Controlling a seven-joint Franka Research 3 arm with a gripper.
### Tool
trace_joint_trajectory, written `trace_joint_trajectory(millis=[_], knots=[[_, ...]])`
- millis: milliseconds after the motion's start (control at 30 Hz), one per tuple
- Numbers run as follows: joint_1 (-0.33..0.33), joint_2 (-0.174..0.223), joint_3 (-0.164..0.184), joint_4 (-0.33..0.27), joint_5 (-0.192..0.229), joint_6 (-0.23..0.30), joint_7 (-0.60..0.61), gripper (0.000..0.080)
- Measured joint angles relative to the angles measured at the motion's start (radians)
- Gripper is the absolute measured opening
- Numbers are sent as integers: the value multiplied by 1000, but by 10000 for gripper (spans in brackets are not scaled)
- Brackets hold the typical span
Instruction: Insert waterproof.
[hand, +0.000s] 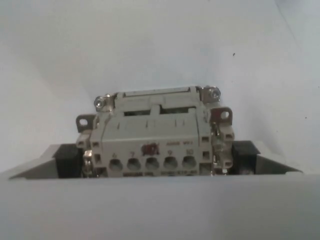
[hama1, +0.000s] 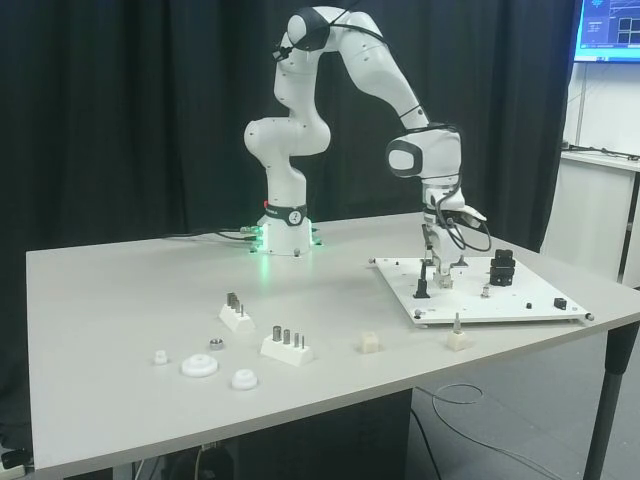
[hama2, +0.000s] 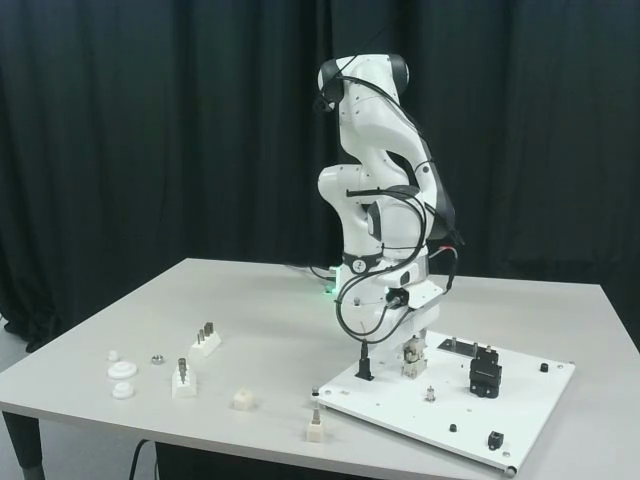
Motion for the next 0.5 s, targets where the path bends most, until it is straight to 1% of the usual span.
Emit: trace_joint_trajectory(millis=[267,400,500], knots=[[2,3,0,3,-30,-3,32,618],[2,6,0,9,-33,-12,36,618],[2,10,-1,18,-34,-29,37,618]])
